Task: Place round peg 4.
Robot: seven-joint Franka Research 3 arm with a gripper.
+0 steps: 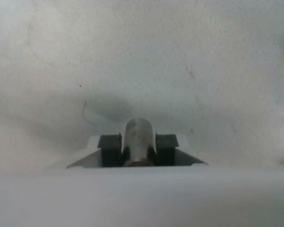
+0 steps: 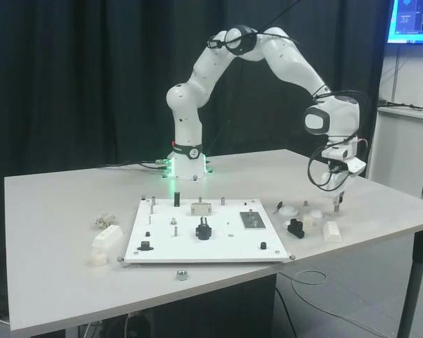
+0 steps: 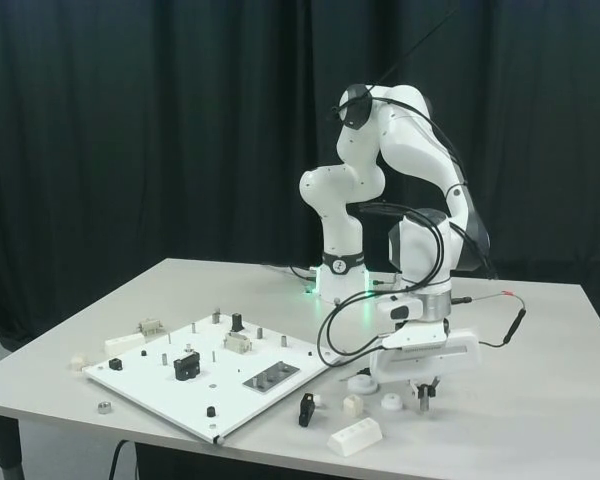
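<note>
In the wrist view, the end effector (image 1: pixel 138 150) holds a small grey round metal peg (image 1: pixel 138 138) between its two black finger pads (image 1: pixel 110 149). The pads press on both sides of the peg. Under it is only the bare grey bench (image 1: pixel 142 56) (with a few small marks on it).

In the first room view, the white robot arm (image 2: pixel 268 56) bends over and reaches down to the bench (image 2: pixel 49 204), off to the side of the flat white square board (image 2: pixel 204 236). The end effector (image 2: pixel 336 202) hangs just above the bench, and the peg (image 2: pixel 336 206) pokes out below it. Some small white blocks (image 2: pixel 332 231) and a little black part (image 2: pixel 295 227) lie near it.

In the second room view, the end effector (image 3: pixel 425 392) is low over the bench (image 3: pixel 540 400), beside small round white pieces (image 3: pixel 362 384). The board (image 3: pixel 210 375) sits well apart from it. A long white block (image 3: pixel 355 436) lies near the front edge.
</note>
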